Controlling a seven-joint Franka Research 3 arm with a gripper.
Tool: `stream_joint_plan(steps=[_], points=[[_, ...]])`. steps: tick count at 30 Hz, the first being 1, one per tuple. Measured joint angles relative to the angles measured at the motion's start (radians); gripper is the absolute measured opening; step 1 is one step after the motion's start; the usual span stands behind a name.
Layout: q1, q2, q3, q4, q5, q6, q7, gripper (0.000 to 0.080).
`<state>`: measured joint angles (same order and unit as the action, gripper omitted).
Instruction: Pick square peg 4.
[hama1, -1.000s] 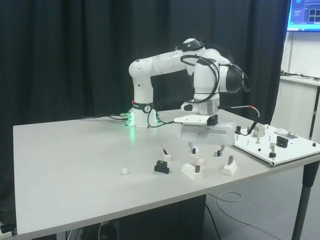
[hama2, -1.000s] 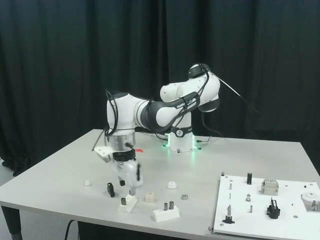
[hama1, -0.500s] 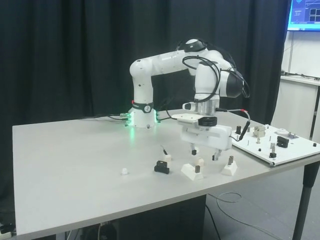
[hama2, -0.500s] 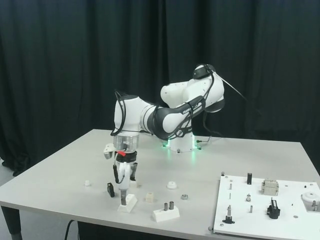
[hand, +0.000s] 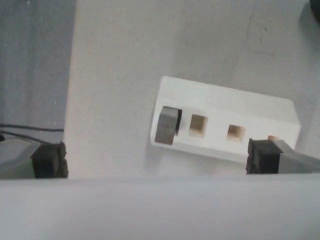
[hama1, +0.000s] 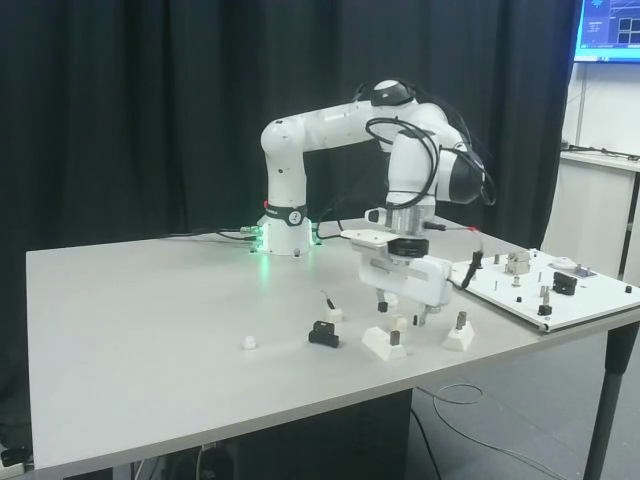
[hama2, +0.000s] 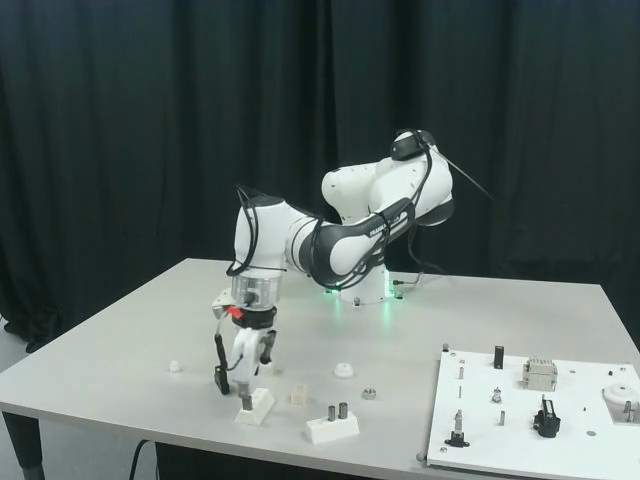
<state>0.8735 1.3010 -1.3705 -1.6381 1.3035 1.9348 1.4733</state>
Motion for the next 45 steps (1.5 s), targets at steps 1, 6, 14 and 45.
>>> stream_joint_plan(steps=[1,6,14,45], points=[[-0.001,0.0,0.002,0.0,-0.002,0.003,0.006,0.08],[-0.005,0.001,0.008,0.0,-0.01,0.017,0.017,0.08],[-0.022,0.001,0.021,0.004,-0.014,0.026,0.02,0.08],[-0.115,0.006,0.095,0.12,-0.043,-0.003,0.047,0.08]])
